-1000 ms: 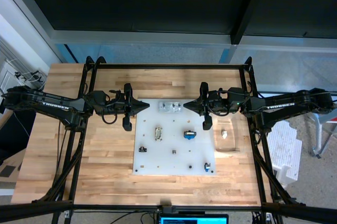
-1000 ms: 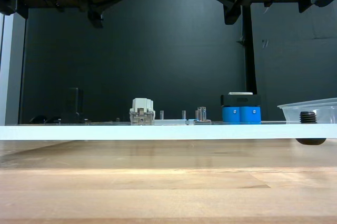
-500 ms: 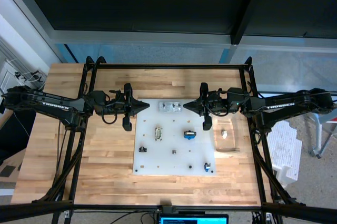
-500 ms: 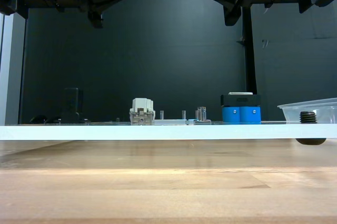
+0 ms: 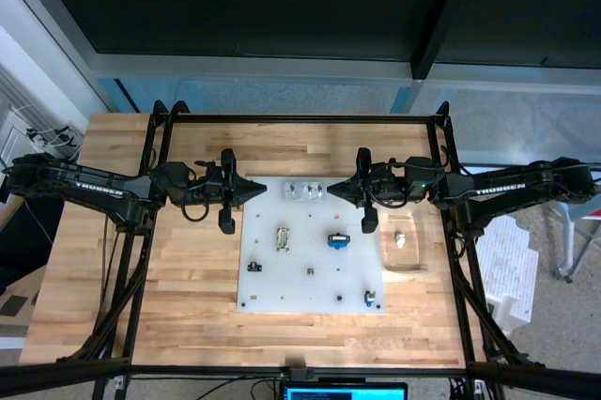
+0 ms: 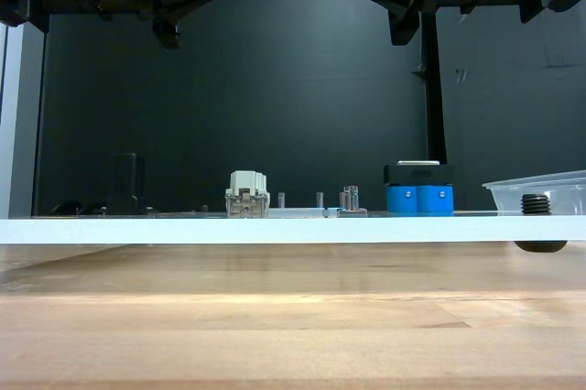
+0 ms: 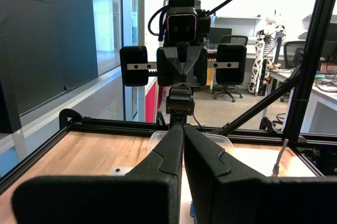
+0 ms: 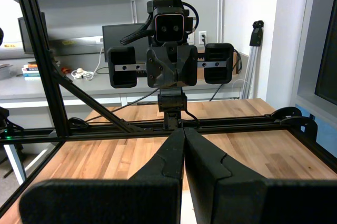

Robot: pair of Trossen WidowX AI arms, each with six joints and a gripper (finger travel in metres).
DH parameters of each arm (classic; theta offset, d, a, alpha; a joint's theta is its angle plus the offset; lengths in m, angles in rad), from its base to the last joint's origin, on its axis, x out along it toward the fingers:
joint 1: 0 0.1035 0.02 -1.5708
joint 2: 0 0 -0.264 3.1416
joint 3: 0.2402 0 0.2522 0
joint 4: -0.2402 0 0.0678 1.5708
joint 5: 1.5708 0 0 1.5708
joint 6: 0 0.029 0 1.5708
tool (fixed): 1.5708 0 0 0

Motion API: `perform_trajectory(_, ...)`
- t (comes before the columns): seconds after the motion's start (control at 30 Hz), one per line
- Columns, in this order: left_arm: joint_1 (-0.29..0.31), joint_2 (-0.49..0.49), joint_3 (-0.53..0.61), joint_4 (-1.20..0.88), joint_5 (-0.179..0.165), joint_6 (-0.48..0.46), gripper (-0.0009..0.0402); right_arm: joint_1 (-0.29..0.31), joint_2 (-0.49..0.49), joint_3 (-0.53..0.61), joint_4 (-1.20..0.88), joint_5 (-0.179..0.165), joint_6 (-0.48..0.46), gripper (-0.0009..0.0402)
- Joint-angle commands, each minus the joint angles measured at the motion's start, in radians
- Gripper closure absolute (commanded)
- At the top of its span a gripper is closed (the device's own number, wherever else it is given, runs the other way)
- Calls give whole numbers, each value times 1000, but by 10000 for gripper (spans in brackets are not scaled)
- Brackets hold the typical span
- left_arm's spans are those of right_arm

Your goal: Pick the RJ45 connector and install on taskboard

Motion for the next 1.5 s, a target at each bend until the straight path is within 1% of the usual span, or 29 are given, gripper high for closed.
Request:
perform_trajectory(0.03, 0, 0, 0, 0, 0, 0, 393, 0, 0, 0, 0, 0, 0, 393)
perform_trajectory(1.0, 0, 0, 0, 1, 2, 0, 393, 1, 0, 0, 0, 0, 0, 393)
perform_trajectory(1.07, 0, 0, 0, 2, 13, 0, 393, 1, 0, 0, -1, 0, 0, 393)
perform_trajectory(1.17, 0, 0, 0, 1, 44, 0, 393, 1, 0, 0, -1, 0, 0, 393)
perform_trajectory(1.5, 0, 0, 0, 1, 43, 0, 393, 1, 0, 0, -1, 0, 0, 393)
